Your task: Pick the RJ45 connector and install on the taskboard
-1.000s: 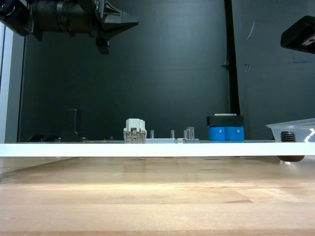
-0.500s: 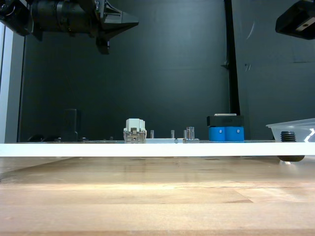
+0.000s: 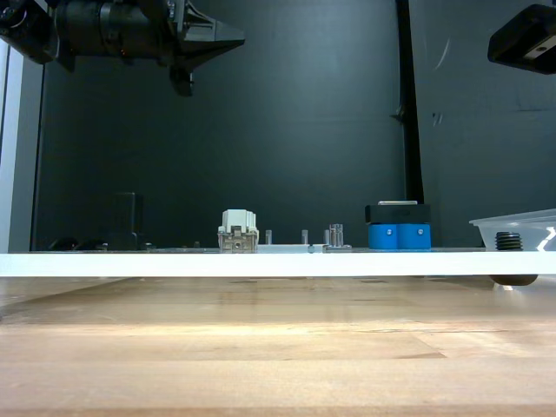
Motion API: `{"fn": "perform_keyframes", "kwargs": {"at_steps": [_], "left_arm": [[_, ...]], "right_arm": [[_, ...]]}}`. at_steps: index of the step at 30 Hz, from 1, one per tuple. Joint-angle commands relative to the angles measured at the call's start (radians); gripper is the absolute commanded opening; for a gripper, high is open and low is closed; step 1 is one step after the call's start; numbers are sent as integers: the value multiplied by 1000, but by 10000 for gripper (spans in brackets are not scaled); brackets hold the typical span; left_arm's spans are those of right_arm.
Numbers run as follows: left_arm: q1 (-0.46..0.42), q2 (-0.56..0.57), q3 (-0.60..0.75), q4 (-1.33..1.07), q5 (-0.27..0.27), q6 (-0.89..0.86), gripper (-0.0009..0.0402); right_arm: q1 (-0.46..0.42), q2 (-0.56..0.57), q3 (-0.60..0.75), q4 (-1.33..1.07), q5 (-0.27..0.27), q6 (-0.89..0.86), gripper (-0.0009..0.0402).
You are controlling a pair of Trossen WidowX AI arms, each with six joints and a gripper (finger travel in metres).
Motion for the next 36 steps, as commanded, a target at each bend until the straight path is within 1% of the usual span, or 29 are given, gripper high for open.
{"fn": "perform_keyframes", "kwargs": {"at_steps": [1,36], "left_arm": [[0,0,0,0,0,0,0],[0,0,0,0,0,0,0]], "right_arm": [[0,4,-8,2,0,-1,0],[5,4,-37,32,-8,-3,0]]}}
